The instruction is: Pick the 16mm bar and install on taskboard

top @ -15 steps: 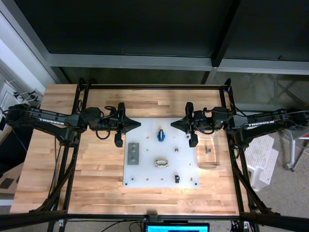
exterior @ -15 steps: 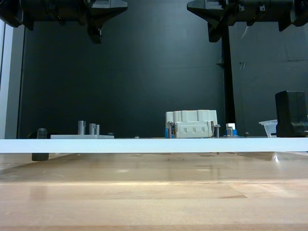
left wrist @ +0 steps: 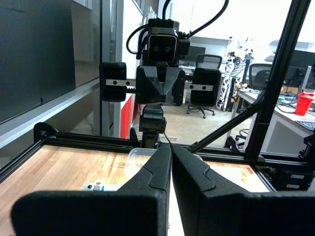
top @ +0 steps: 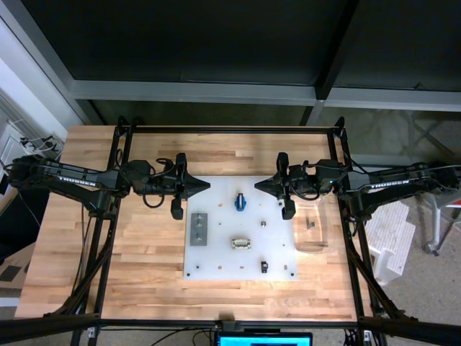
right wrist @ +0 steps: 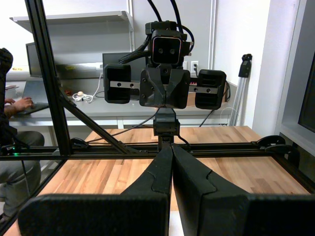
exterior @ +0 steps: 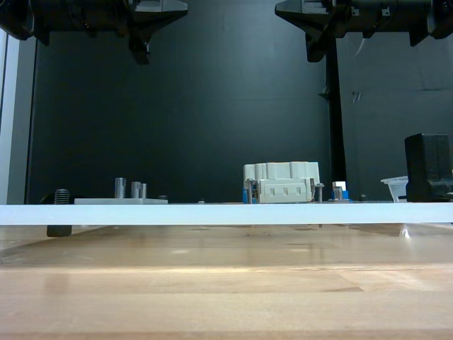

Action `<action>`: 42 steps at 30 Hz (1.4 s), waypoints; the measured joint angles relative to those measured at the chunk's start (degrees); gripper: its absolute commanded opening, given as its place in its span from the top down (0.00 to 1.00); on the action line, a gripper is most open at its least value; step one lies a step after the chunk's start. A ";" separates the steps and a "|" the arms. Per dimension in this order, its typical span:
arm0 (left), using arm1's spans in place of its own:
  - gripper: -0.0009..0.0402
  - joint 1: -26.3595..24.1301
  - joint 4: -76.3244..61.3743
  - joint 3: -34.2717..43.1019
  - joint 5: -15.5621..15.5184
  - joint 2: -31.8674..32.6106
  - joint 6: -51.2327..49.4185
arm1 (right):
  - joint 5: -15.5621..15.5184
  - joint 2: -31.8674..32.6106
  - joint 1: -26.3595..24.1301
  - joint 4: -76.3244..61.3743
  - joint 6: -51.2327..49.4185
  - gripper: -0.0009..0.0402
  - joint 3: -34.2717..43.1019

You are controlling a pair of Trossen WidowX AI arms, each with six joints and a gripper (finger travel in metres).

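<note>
A: 16mm bar (top: 311, 223), where was it?
B: Prob the small grey piece lying free in the clear tray (top: 321, 239) just R of the taskboard (top: 216, 270). Couldn't confirm it was the 16mm one. Neither gripper held it, and it wasn't in any seat.
A: Progress, then?
B: Nil, as I judged it. Pick not begun. Grasp, carry & insert were all left to do.
A: What was on the board?
B: Nearest sat a small black part (top: 264, 267), then a white connector (top: 241, 245). Next was a grey plate (top: 198, 229) w/ short pegs (exterior: 120, 187) standing in it, then a blue part (top: 240, 202).
A: Grippers?
B: The left gripper (top: 206, 186) hung high over the board's far-left portion. Its fingers were pressed together w/ nothing btw them. The right gripper (top: 258, 184) mirrored it over the far-right portion, tip facing tip, well apart from the tray. Its fingers were likewise pressed together & empty.
A: Surface & room?
B: A screen (top: 263, 339) glowed at the near edge. The table (top: 144, 288) was wooden butcher-block, w/ a black frame (top: 230, 130) around it and a dark backdrop beyond. The wrist cams showed an office w/ chairs (left wrist: 208, 61), a red cup (left wrist: 305, 103) and a seated person (right wrist: 7, 135) at a desk.
</note>
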 measured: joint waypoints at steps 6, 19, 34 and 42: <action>0.98 0.02 -0.02 0.00 -0.02 0.00 0.00 | 0.00 -0.02 0.00 0.02 0.00 0.98 0.00; 0.98 0.00 -0.02 0.02 0.00 -0.02 0.00 | 1.05 -0.02 -0.02 0.02 0.00 0.98 0.00; 0.98 0.00 0.00 0.00 0.00 -0.02 0.00 | 2.10 0.00 0.00 0.15 1.64 0.98 0.00; 0.98 0.02 0.00 0.02 0.00 0.00 0.00 | 2.03 -0.79 0.09 -9.33 3.15 0.98 1.11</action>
